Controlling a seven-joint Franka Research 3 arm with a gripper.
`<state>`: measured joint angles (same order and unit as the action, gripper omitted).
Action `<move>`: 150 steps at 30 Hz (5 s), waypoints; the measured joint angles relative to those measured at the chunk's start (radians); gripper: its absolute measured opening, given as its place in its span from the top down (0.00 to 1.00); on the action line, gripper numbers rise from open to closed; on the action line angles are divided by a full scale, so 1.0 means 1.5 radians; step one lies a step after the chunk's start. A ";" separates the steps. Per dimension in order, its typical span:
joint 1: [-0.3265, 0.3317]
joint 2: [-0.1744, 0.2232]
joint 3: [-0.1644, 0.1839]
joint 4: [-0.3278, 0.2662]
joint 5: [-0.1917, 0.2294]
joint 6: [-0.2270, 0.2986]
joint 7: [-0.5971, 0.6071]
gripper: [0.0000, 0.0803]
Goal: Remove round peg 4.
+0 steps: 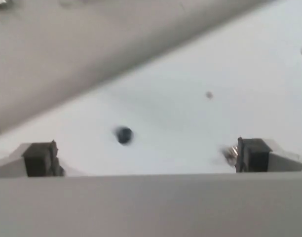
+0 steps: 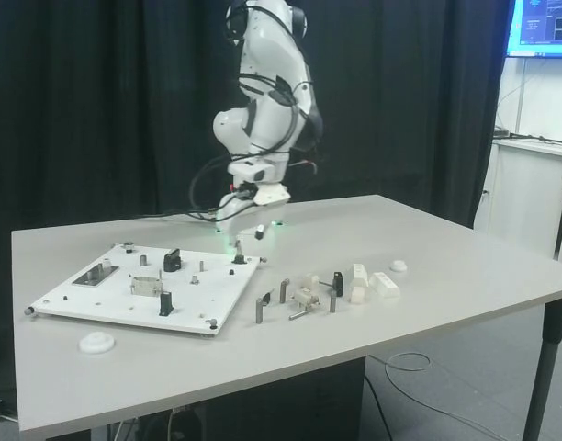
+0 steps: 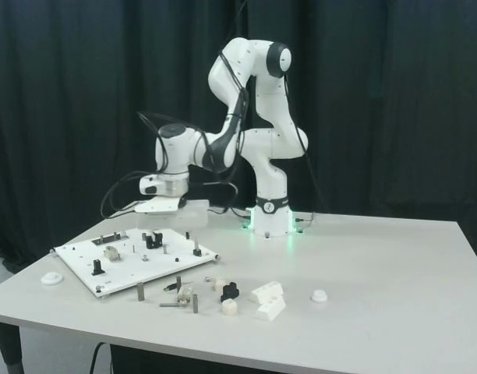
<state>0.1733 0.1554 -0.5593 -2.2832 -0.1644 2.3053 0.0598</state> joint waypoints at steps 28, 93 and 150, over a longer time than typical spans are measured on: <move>-0.057 -0.003 -0.176 -0.039 -0.010 0.095 -0.285 0.00; -0.151 0.131 -0.201 -0.136 0.467 0.268 -0.832 0.00; -0.150 0.158 -0.199 -0.125 0.603 0.269 -0.926 0.81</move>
<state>-0.0523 0.3921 -0.8571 -2.4709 0.7401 2.7088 -1.3297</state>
